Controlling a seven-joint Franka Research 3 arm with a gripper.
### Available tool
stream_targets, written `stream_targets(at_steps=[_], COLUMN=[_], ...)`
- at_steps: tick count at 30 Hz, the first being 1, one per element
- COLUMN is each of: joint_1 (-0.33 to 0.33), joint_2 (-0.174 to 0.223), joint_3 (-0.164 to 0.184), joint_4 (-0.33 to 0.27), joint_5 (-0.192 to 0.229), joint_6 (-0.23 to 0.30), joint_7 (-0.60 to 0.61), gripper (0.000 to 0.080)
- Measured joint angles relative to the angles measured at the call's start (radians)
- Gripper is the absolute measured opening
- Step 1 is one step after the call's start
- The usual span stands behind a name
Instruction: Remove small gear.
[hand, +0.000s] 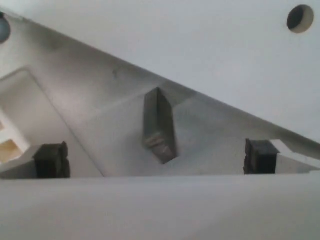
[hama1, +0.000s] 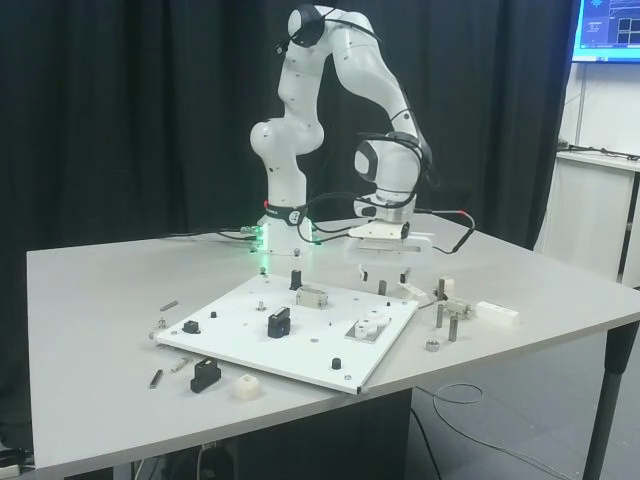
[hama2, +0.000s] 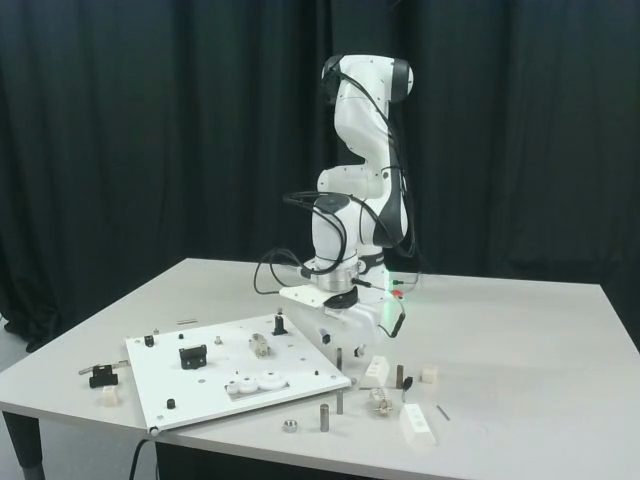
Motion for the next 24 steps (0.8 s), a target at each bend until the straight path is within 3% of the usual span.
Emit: stream_targets(at_steps=[24], joint_1=[-0.005], joint_2=[-0.001], joint_3=[-0.007], joint_4=[0.026], joint_5=[0.000], joint_6=[-0.025], joint_7=[0.009], gripper=[0.0800])
